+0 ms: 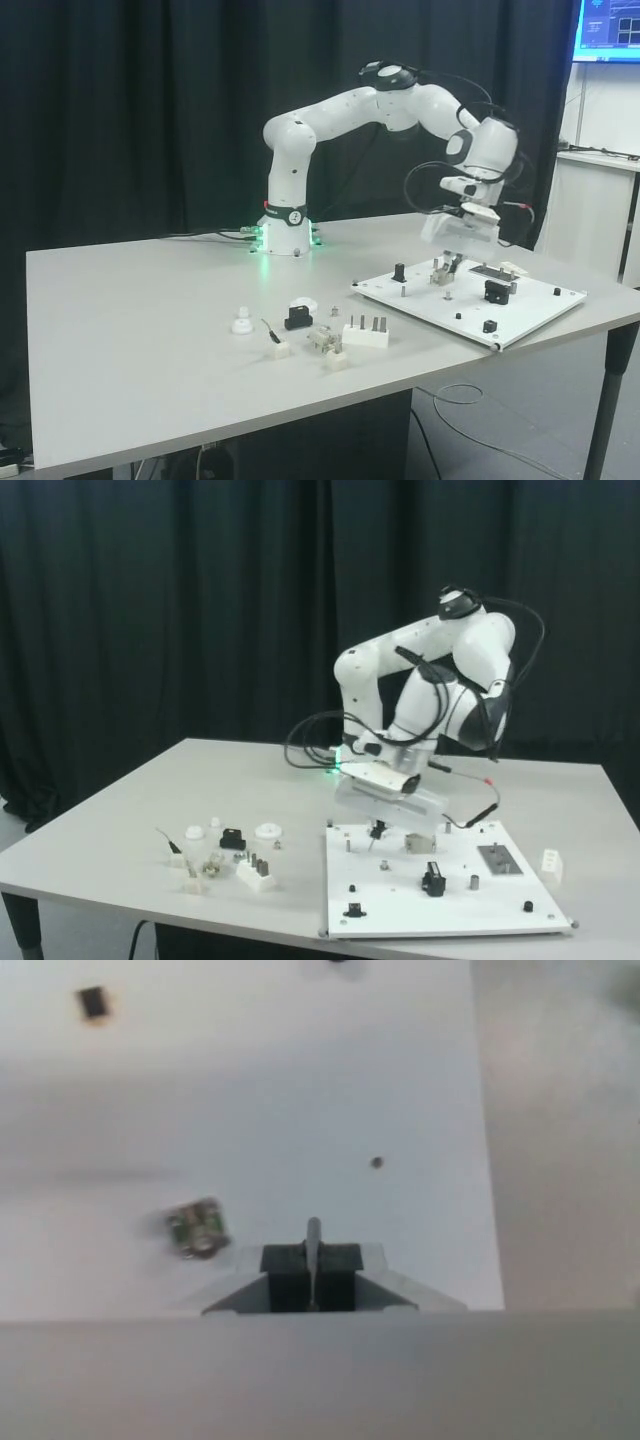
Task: Insert round peg 1.
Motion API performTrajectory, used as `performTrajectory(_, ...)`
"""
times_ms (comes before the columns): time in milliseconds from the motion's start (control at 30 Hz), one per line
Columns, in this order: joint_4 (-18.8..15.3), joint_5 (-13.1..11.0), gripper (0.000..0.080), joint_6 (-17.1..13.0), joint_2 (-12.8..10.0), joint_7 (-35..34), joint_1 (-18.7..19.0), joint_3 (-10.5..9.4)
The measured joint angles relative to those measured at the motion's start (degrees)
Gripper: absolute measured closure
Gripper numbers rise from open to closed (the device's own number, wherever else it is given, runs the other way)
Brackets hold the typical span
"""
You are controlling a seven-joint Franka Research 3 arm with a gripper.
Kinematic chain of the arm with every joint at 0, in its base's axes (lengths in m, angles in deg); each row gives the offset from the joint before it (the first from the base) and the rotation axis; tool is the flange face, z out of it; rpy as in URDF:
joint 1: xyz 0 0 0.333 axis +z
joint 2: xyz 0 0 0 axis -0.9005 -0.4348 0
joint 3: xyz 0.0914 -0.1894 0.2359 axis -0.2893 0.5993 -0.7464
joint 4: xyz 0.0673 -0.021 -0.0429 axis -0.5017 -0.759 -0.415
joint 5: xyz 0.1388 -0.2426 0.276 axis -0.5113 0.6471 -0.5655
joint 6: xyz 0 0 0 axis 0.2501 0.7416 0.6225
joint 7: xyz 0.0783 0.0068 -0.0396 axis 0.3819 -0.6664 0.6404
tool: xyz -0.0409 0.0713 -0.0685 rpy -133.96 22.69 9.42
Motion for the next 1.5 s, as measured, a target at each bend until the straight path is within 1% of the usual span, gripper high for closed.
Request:
performTrajectory(167,-2.3,-3.2,0.0786,-1.5,0.0,3.2,-0.7,0.02)
performTrajectory(367,-4.1,-6.5,0.0786,-2.9,0.0,6.5,-1.5,0.05)
performTrajectory(567,-5.0,-9.5,0.0786,-3.4,-0.1,9.1,-2.5,0.05)
performTrajectory(833,-5.6,-12.5,0.0786,-3.4,-0.5,11.5,-3.6,0.05)
performTrajectory(1000,-6.1,-14.1,0.0786,-3.4,-0.7,12.7,-3.8,0.03)
performTrajectory(1133,-6.4,-14.9,0.0786,-3.1,-0.7,13.1,-3.8,-0.01)
performTrajectory(1300,-6.4,-15.3,0.0786,-2.3,-0.7,13.1,-3.8,-0.03)
performTrajectory(1500,-6.4,-15.5,0.0786,-2.1,-0.7,13.1,-3.8,-0.11)
